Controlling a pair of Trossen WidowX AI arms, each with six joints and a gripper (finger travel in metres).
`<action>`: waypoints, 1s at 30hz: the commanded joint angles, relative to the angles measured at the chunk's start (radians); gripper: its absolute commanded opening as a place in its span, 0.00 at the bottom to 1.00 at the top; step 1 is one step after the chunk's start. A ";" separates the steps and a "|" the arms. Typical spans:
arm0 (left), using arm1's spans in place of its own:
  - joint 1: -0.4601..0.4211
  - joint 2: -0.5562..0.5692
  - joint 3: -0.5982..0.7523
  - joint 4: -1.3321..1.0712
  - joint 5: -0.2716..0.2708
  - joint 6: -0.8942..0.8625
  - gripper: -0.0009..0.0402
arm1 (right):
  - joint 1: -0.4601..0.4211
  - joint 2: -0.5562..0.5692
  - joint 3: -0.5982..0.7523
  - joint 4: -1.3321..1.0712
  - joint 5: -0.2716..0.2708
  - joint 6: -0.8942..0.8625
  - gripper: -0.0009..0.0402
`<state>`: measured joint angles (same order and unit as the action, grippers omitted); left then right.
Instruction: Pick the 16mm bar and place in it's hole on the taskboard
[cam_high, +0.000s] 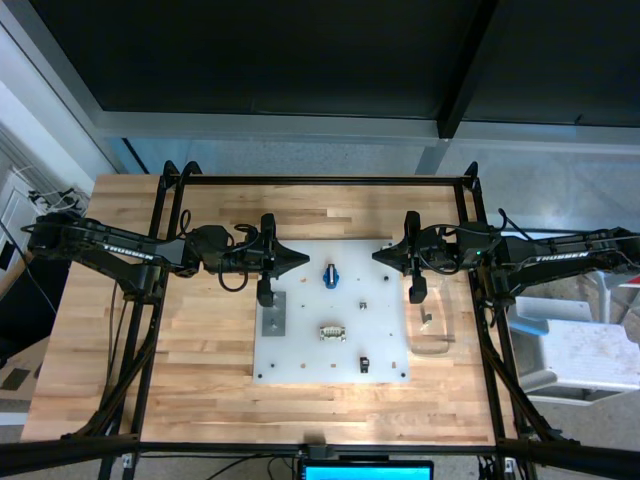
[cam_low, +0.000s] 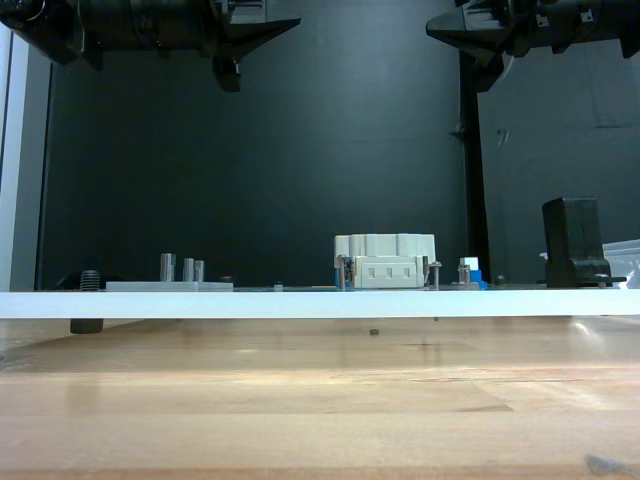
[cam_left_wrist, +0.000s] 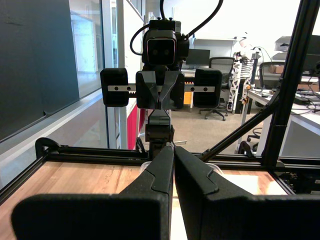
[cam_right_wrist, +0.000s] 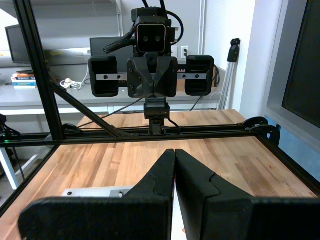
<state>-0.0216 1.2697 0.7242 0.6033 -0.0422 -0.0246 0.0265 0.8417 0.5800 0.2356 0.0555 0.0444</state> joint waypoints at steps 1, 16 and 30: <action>0.000 0.000 0.000 0.000 0.000 0.000 0.02 | 0.000 0.000 0.000 0.002 0.000 0.001 0.02; 0.000 0.000 0.000 0.000 0.000 0.000 0.02 | 0.000 0.000 0.008 -0.010 0.000 0.050 0.02; 0.000 0.000 0.000 0.000 0.000 0.000 0.02 | 0.005 0.033 0.298 -0.695 0.004 0.079 0.02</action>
<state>-0.0212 1.2694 0.7242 0.6033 -0.0422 -0.0250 0.0311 0.8646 0.8532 -0.3981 0.0593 0.1226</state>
